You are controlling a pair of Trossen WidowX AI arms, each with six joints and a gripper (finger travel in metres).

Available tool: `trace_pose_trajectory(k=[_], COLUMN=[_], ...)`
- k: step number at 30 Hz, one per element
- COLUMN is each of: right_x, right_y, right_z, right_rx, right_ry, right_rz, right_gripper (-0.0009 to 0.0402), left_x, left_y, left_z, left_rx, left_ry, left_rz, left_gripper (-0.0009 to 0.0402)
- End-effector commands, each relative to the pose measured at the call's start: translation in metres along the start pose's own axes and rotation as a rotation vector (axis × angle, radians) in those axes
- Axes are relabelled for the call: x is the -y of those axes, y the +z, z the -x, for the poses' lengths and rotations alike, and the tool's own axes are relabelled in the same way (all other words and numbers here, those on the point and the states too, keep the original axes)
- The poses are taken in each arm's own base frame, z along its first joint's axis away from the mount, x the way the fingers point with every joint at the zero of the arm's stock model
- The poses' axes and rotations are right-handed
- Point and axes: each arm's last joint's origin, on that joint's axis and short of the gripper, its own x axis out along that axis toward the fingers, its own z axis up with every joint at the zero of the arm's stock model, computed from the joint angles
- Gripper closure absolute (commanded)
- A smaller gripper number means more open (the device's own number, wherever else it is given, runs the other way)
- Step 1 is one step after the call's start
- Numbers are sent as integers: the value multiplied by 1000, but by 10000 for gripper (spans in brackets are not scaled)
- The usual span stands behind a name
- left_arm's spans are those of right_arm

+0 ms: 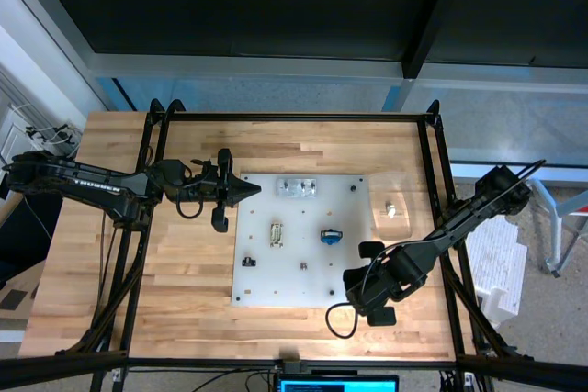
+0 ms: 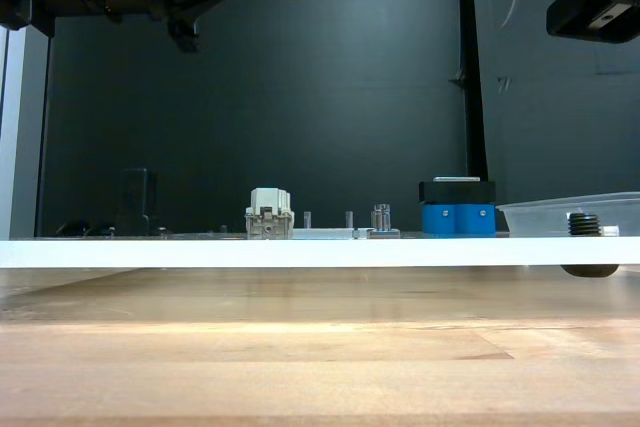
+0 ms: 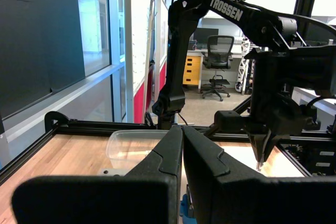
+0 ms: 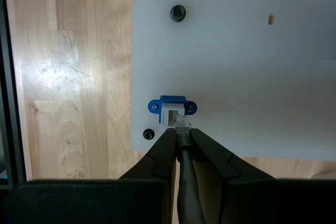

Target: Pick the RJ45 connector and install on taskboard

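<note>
Right gripper (image 4: 181, 132) hangs high over the near right part of the flat white square taskboard (image 4: 252, 66), clamped on the black-stemmed, whitish-clear RJ45 connector (image 4: 182, 124). Farther off I see the left gripper (image 1: 248, 190), fingers together, above the board's left edge.

We've got the high cam above the near edge of the worktop (image 1: 184, 282) looking down and away, and the low cam at surface height, level across the taskboard (image 2: 300, 252). Left wrist cam sights level along the closed left pincer (image 3: 182, 129) toward the right arm (image 3: 210, 35). Right wrist cam looks straight down the right pincer (image 4: 182, 129), clamped on the RJ45 connector (image 4: 182, 123), close over that board.
</note>
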Motion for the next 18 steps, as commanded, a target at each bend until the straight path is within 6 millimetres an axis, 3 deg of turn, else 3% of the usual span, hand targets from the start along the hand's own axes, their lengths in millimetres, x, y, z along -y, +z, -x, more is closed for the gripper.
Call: trace_pose_trajectory(k=[1, 18], right_x=[-2, -4], right_y=[0, -3], right_z=[-3, -10], right_rx=[-1, 9], right_ry=[1, 10], right_rz=[2, -5], right_gripper=[393, 393], left_x=[0, 0], left_y=[0, 0], left_z=[0, 0], left_rx=[0, 0], left_ry=[0, 0], left_rz=[0, 0], left_gripper=[393, 393])
